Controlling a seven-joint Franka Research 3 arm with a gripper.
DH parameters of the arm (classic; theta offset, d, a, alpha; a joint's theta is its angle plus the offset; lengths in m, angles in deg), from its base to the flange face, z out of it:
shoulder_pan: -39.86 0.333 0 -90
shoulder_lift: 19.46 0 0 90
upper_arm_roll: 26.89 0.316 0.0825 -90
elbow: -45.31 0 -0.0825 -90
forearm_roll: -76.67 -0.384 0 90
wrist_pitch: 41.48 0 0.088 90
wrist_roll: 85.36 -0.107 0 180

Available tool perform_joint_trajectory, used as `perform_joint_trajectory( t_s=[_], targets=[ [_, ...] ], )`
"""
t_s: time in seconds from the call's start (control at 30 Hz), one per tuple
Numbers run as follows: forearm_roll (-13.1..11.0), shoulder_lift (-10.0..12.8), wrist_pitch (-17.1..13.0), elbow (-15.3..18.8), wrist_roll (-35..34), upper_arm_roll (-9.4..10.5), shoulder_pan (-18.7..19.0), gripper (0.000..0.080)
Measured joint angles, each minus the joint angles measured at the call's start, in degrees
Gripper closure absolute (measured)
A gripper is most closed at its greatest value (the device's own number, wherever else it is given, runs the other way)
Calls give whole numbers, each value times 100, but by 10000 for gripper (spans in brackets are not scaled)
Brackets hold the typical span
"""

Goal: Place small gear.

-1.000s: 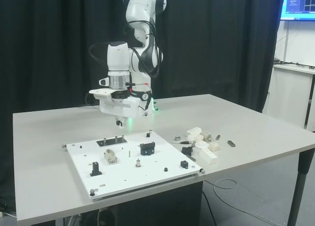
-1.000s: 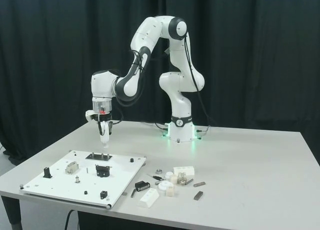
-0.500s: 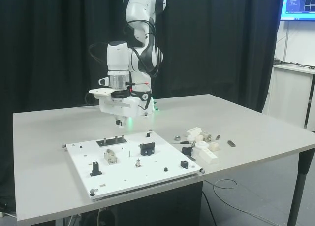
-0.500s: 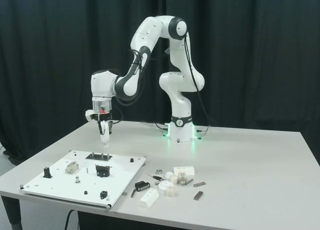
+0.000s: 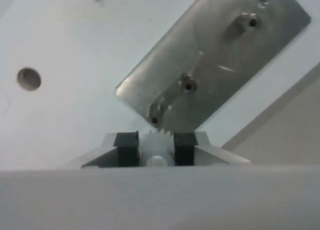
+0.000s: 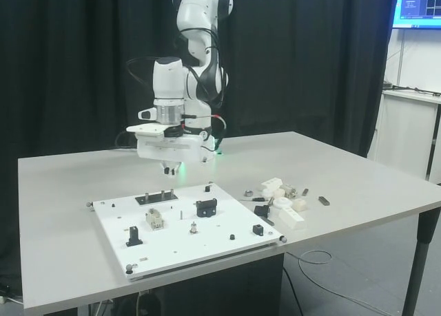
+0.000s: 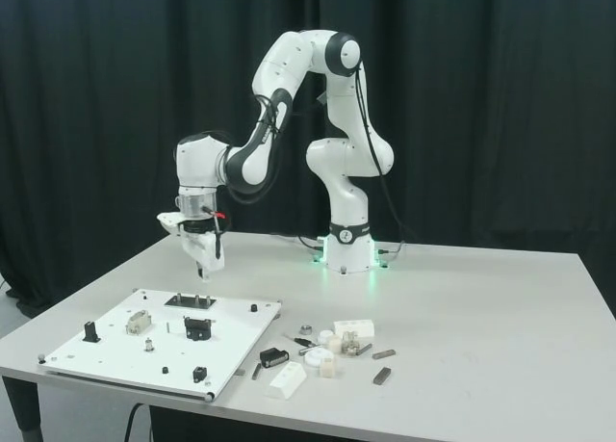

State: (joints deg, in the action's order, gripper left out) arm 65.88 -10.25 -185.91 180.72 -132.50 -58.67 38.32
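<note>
We see the pincer [image 5: 156,149] closed down to the width of one small white gear [image 5: 156,142], clamped between its two black pads [image 5: 127,149]. Directly beneath it lies one grey metal plate [image 5: 215,59] with two upright pins [image 6: 162,192], on the one white board [image 6: 180,226]. The pincer hangs clear above them.

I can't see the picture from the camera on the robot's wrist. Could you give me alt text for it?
A small white gear is clamped between the gripper's two black fingertips, above a grey metal plate with upright pegs, set on a white board.
</note>
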Motion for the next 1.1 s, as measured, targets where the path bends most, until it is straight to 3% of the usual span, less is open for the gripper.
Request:
perform_joint_trajectory(
  t_s=[0.47,1.1],
  targets=[
    [1,-37,311,-150,218,67,412,659],
    [2,-67,425,-164,288,107,1564,659]
  ],
)
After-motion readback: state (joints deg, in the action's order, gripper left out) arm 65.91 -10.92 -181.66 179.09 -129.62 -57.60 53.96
